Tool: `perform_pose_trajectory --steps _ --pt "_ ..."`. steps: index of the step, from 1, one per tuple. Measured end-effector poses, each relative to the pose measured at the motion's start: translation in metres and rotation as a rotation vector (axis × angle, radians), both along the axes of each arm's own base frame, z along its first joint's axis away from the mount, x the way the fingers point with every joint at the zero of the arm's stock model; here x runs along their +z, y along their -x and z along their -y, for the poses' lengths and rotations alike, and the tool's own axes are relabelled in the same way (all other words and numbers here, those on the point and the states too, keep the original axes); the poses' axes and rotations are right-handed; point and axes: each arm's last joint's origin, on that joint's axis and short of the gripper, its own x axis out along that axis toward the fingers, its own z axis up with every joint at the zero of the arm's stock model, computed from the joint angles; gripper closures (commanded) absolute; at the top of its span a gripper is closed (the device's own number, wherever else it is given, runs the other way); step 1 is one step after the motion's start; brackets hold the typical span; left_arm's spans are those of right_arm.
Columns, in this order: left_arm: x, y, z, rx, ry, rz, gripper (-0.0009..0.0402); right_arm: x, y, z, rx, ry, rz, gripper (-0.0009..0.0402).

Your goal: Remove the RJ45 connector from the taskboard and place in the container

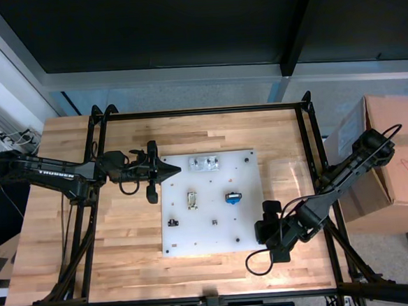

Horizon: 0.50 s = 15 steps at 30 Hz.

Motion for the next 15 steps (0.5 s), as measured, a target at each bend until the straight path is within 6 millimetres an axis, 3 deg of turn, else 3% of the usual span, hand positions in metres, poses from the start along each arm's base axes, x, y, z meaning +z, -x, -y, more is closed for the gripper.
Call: perform_pose_trajectory --steps 11,15 --pt "0.000 0.000 0.000 0.000 0.000 0.000 0.0393 -0.014 0.001 0.000 -0.004 -0.020 0.017 0.0179" --pt "0.000 0.000 0.000 0.000 0.000 0.000 0.0393 -0.016 0.001 0.000 -0.003 -0.026 0.021 0.0196"
